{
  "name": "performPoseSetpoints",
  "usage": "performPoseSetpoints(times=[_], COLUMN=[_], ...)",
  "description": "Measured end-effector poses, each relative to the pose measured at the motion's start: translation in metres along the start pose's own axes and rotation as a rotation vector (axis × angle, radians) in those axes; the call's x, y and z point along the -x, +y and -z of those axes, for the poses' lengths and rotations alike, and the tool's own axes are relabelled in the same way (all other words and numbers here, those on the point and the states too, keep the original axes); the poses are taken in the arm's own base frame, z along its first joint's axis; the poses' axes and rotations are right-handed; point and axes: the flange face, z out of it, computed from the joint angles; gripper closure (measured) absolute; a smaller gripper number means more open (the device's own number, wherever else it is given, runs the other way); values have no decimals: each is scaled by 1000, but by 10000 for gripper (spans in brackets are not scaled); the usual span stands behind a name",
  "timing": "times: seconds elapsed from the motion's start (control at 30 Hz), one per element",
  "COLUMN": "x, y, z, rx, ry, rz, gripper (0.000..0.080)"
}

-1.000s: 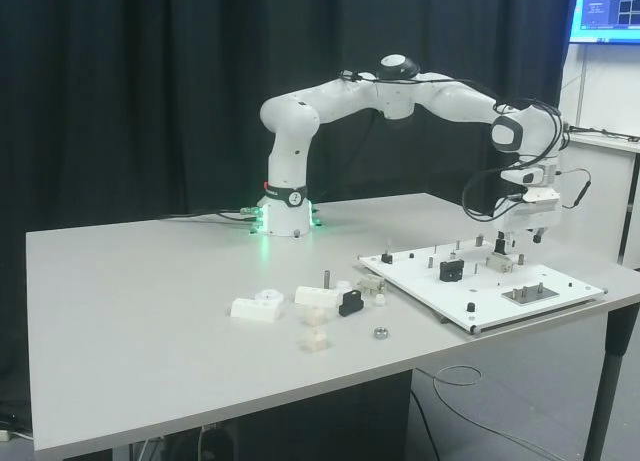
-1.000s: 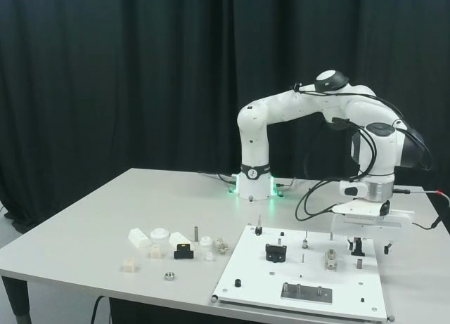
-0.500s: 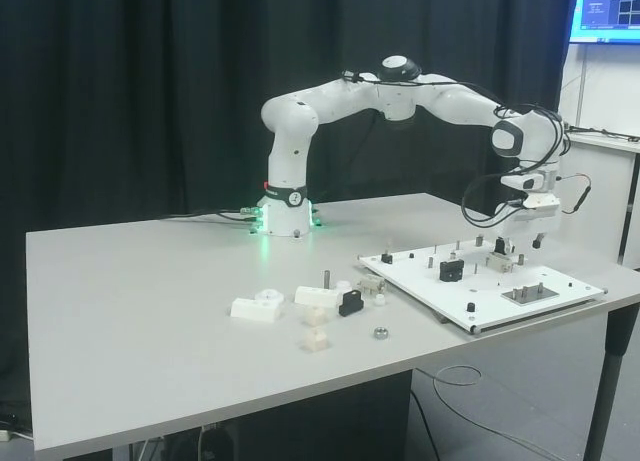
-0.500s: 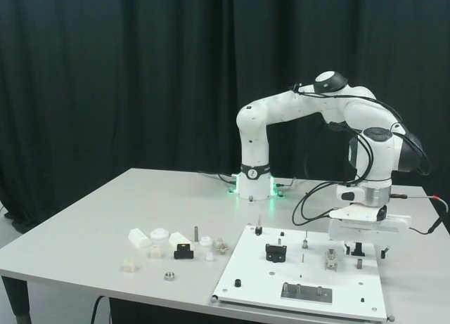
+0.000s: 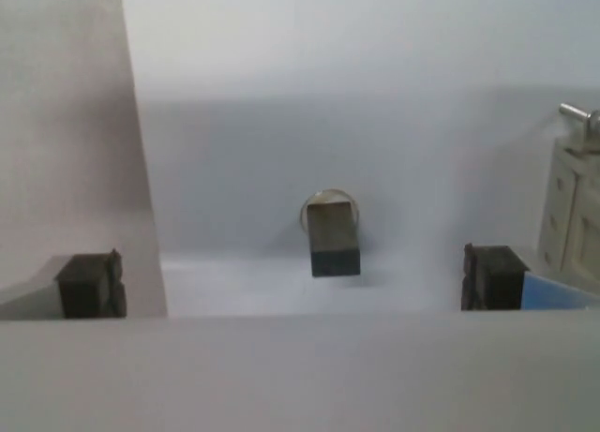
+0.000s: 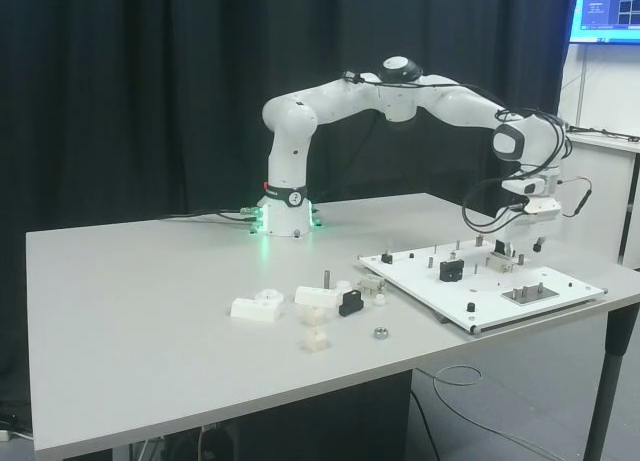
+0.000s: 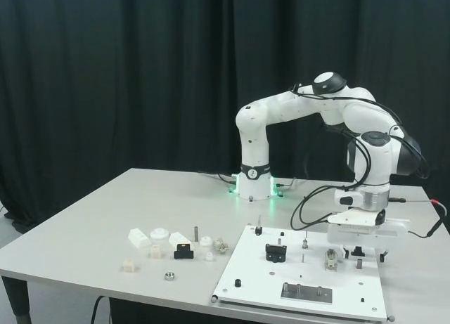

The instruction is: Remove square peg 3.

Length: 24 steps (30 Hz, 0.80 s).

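Observation:
Square peg 3 (image 5: pixel 331 233) is a short grey peg that stands upright in the white board (image 5: pixel 375 151), near the board's right end in the second room view (image 7: pixel 359 263). My gripper (image 5: pixel 292 282) hangs straight over it and is open. One black fingertip (image 5: pixel 91 284) is on one side of the peg and the other fingertip (image 5: pixel 492 277) on the opposite side, both well apart from it. In the room views the gripper (image 7: pixel 361 252) (image 6: pixel 518 247) is low, just above the board (image 6: pixel 480 303).
The board also carries a black block (image 7: pixel 275 253), a grey metal plate with pins (image 7: pixel 302 291), a small fixture (image 7: pixel 330 258) next to the peg, and thin upright pins. Loose white blocks (image 7: pixel 138 237), a black piece (image 7: pixel 183 252) and a nut (image 7: pixel 169 275) lie on the grey table left of the board.
The gripper has come down toward the board over the peg, and the wrist has swung slightly. The fingers stayed open. The parts on the table have not moved.

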Motion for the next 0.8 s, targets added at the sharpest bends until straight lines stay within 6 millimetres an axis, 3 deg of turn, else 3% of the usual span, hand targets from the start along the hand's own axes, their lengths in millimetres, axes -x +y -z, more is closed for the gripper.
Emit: performPoseSetpoints(times=[0.8], x=[-5], y=[-3], z=[-8], rx=[5], ry=[-17], rz=[6], gripper=[3])
